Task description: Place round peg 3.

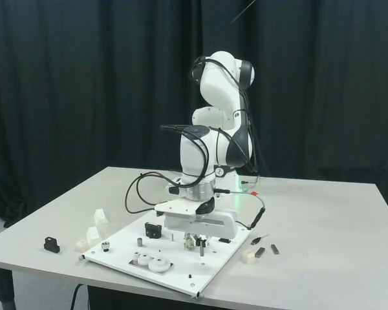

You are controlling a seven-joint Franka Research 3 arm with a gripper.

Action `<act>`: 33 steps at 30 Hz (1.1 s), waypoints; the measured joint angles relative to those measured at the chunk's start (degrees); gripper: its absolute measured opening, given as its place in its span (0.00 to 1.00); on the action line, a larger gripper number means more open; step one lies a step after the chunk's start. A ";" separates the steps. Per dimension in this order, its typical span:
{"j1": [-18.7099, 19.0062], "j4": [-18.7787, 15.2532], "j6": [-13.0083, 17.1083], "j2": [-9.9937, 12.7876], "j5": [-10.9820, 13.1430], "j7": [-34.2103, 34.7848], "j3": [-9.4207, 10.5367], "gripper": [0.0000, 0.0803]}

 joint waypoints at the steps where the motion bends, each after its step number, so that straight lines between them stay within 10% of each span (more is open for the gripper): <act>1: 0.05 0.00 0.00 0.00 0.00 0.04 0.00 0.13; 33: 7.82 -0.06 0.17 0.24 1.13 7.95 0.79 0.13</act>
